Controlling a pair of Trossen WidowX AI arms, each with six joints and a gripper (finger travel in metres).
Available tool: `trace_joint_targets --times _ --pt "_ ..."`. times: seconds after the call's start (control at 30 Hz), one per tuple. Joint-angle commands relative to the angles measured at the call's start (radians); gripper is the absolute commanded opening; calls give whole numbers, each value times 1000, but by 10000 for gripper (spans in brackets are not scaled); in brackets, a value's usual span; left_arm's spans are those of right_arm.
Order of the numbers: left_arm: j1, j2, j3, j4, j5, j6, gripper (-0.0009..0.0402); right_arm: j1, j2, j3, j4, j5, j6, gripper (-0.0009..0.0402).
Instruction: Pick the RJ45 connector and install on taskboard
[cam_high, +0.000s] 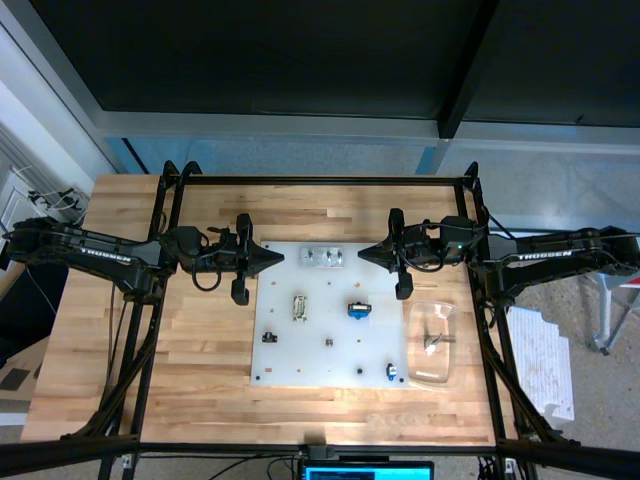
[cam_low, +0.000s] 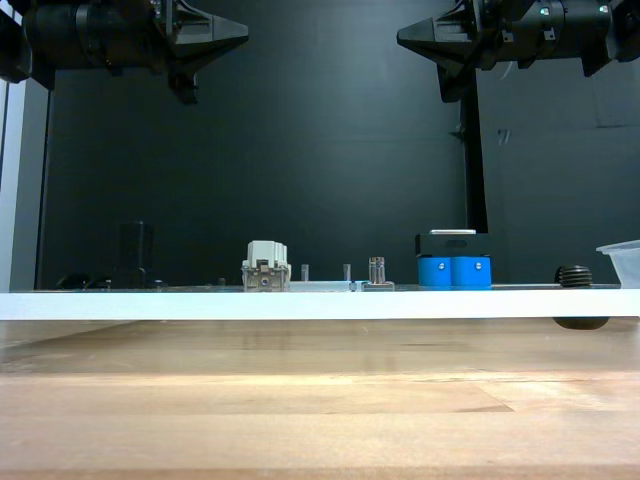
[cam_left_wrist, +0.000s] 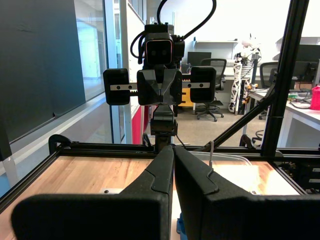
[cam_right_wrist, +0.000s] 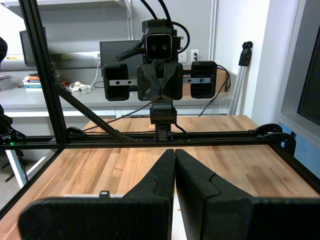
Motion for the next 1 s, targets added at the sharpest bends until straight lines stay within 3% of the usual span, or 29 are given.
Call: trace_joint_targets --times 0.03,0.5,0.63,1.0 --pt "0 0 0 0 0 0 0 1 0 0 0 0 0 0" --pt "0 0 0 0 0 0 0 1 0 0 24 0 11 0" --pt "0 0 0 0 0 0 0 1 -24 1 -6 -2 64 0" --pt "0 0 0 0 0 0 0 3 -219 27 -411 0 120 0"
